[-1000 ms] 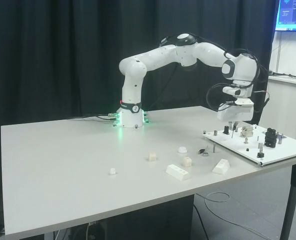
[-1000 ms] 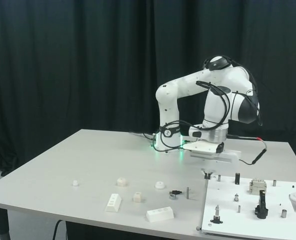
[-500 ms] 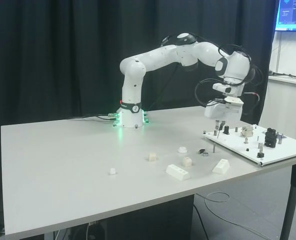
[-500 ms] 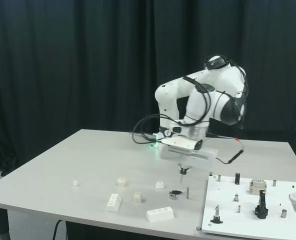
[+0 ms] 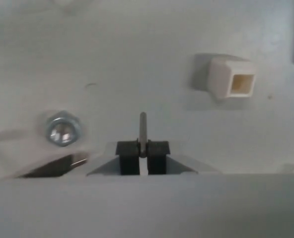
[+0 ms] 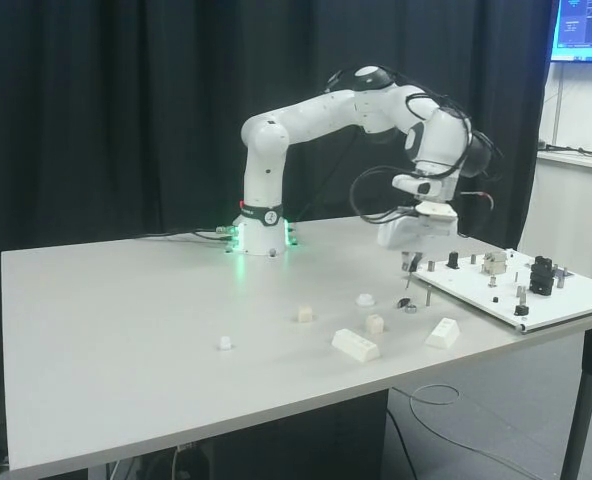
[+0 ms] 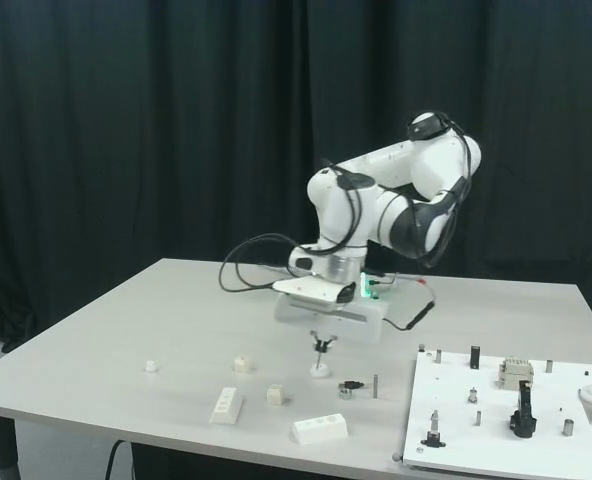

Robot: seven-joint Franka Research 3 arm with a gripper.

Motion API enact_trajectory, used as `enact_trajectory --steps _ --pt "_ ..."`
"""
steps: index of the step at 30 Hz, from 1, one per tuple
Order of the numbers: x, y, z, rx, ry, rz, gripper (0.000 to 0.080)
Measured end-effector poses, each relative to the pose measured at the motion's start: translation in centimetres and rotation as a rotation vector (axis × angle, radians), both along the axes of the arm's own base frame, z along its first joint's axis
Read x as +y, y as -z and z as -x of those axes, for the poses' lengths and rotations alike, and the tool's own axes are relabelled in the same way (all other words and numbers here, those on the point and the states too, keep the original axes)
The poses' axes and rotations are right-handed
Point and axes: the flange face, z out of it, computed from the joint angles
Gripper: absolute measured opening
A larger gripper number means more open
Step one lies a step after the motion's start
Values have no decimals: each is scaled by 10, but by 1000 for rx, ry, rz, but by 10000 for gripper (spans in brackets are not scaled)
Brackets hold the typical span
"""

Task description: Place round peg 1.

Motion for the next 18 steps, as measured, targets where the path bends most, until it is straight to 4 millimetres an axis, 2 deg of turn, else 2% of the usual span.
enact_trajectory --steps 9,18 --pt "-36 18 -3 -9 14 -66 30" --pt "-53 35 -5 -4 22 -110 30"
